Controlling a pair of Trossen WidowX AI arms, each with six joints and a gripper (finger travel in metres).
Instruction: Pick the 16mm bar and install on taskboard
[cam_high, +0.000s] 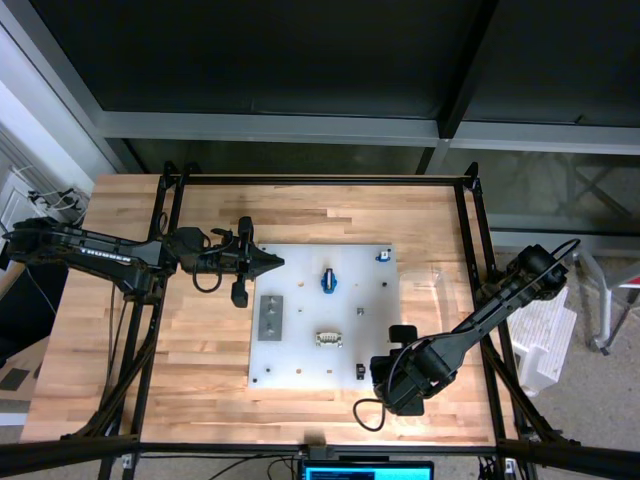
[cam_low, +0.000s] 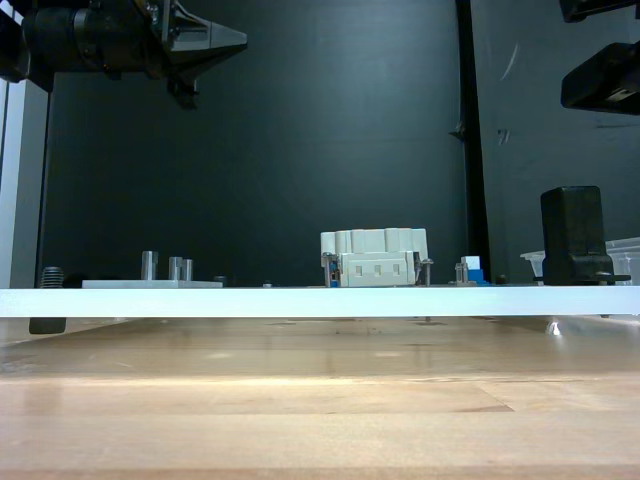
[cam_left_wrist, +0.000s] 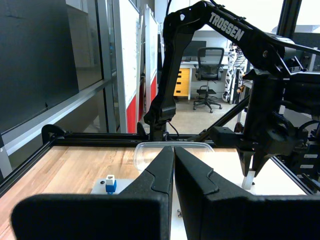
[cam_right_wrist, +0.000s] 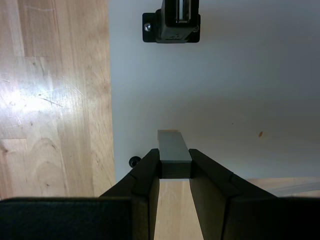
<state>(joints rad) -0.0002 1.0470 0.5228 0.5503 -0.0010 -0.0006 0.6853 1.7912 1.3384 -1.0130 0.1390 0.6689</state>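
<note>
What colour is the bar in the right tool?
Bar: grey, right wrist view. Right tool over taskboard's near-right corner; left tool far-left.

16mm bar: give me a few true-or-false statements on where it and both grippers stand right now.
1. The right gripper holds the 16mm bar between its fingers. True.
2. The left gripper has its fingers spread wide. False: they are shut together, holding nothing.
3. The bar sits in the grey block. False: it is in the right gripper, by the near right corner of the taskboard.
4. The left gripper hangs raised near the taskboard's far left corner. True.
</note>
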